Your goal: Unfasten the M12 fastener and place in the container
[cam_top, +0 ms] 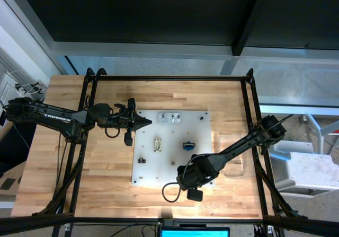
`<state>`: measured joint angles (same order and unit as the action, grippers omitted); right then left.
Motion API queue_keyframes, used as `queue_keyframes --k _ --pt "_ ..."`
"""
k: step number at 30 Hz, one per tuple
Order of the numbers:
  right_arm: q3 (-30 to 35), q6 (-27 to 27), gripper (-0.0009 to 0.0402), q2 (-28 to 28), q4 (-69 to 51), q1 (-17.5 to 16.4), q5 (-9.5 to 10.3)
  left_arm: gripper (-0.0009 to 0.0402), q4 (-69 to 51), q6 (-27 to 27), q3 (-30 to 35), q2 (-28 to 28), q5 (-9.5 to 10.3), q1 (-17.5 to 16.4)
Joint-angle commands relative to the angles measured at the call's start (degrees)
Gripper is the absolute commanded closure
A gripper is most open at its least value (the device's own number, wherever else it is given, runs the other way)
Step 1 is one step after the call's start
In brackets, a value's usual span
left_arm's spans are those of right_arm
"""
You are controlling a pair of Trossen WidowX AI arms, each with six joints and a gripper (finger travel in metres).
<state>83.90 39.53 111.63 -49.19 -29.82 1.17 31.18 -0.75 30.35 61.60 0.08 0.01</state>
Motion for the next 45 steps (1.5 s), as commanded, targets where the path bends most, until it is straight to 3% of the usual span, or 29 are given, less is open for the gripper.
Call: queue_keyframes --k 1,12,13,16,17,20,24,31,35,38,45 --pt "-0.13 -0.17 0.0393 1.22 0.46 -0.13 -0.04 0.0393 0.0 0.0 0.02 0.0 -0.02 0.0" --pt "-0.59 -1.14 0.0393 1.29 0.42 -0.31 -0.39 0.0393 0.0 0.0 0.02 0.0 -0.02 0.0" --pt "-0.63 -1.18 0.0393 1.29 -0.09 -0.33 -1.75 0.0393 0.0 0.0 0.02 0.0 -0.02 0.0" --pt "0.17 3.37 0.0393 1.22 -6.16 -0.33 -12.0 0.0393 0.0 0.0 0.02 0.0 -0.04 0.0" --pt "0.55 3.8 0.0393 1.2 -7.93 -0.31 -13.57 0.0393 0.0 0.0 0.02 0.0 -0.02 -0.02" --pt "1.05 3.63 0.0393 0.96 -9.81 -0.17 -13.75 0.0393 0.0 0.0 0.02 0.0 -0.02 -0.02" --pt "1.2 3.72 0.0393 0.87 -9.64 -0.17 -12.66 0.0393 0.0 0.0 0.02 0.0 -0.02 0.0" --pt "2.97 3.04 0.0393 0.09 -8.52 -0.17 -4.31 0.0393 0.0 0.0 0.02 0.0 -0.02 0.0" --pt "4.46 2.93 0.0393 -0.04 -7.41 -0.17 -0.87 0.0393 0.0 0.0 0.02 0.0 -0.02 0.0" --pt "4.74 2.95 0.0393 -0.04 -5.42 -0.22 0.11 0.0393 0.0 0.0 0.02 0.0 -0.02 0.0" --pt "4.72 2.05 0.0393 2.67 -2.75 -0.52 0.17 0.0393 0.0 0.0 0.02 0.0 -0.02 -0.02"
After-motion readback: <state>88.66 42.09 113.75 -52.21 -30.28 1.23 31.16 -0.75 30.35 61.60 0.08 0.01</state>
